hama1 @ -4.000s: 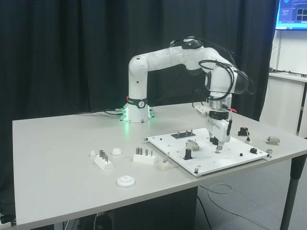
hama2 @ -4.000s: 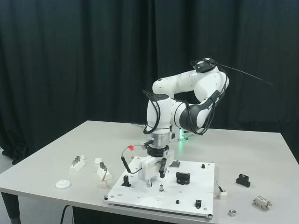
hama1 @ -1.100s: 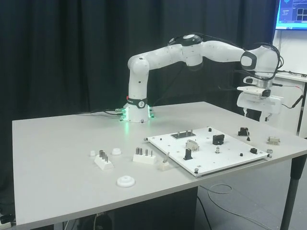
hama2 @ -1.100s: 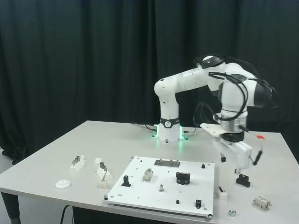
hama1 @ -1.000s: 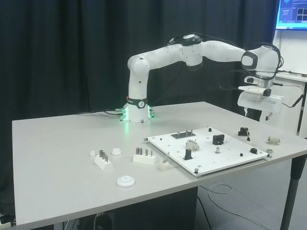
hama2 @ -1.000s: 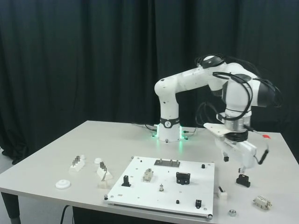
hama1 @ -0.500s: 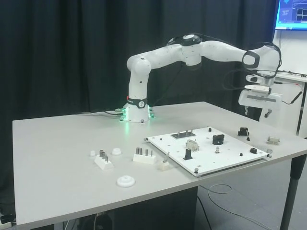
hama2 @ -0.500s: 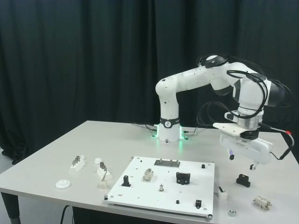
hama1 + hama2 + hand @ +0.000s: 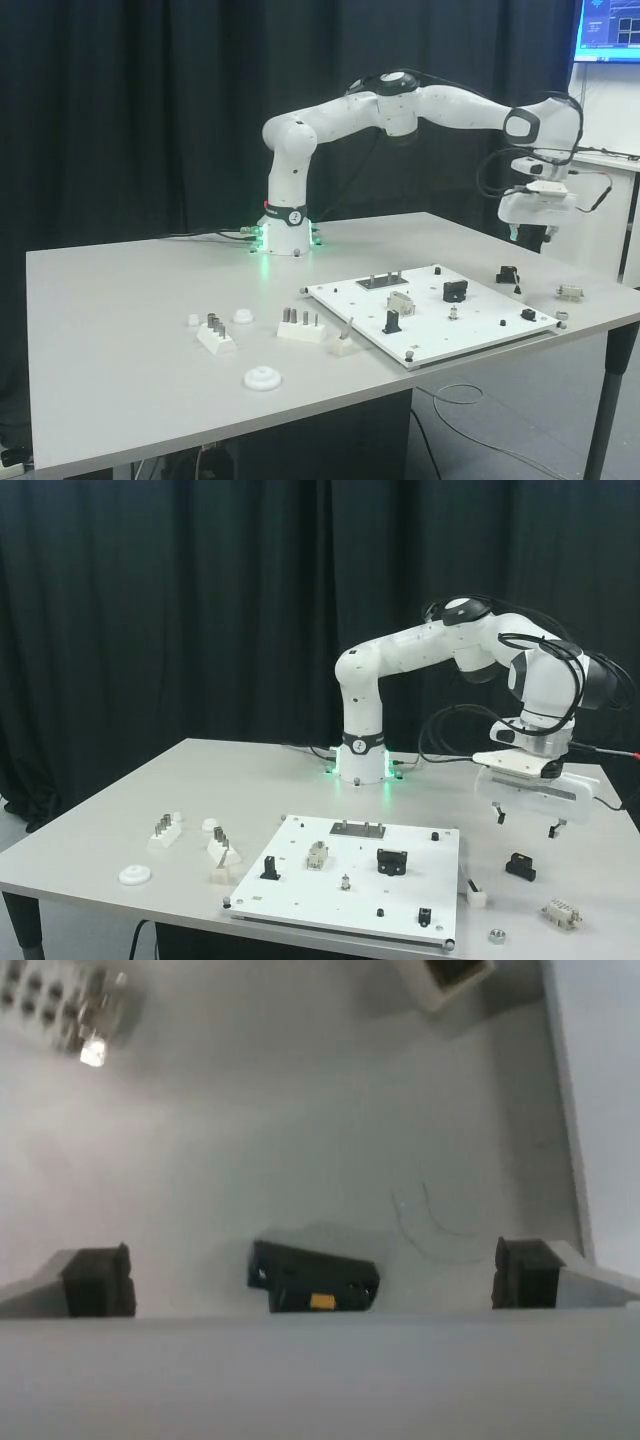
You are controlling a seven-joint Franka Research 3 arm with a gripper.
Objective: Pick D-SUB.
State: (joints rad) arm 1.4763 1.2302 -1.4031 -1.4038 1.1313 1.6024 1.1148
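One white arm [image 9: 420, 650] stood bolted on the grey desk [image 9: 120, 300], its base ringed with green light. Its single gripper [image 9: 525, 818] hung in the air over the desk's side beyond the plate, holding nothing, and the two black fingertips [image 9: 98, 1282] stood wide apart, so the jaws were open.

The D-SUB connector [image 9: 561, 914], a small blocky plug with a shiny metal shell and rows of pin holes, lay alone on the bare desk near the corner, apart from the plate and well below the gripper; it also showed in the wrist view [image 9: 68, 1005]. One black clip-like block [image 9: 520, 866] lay between the fingertips in the wrist view [image 9: 313, 1276]. One small white block [image 9: 477, 896] sat just beside the plate's edge.

One flat square white plate [image 9: 300, 880] carried several small black and metal fittings. Two white holders with upright grey pins [image 9: 165, 832] and one round white disc [image 9: 133, 875] lay on the desk's other side.
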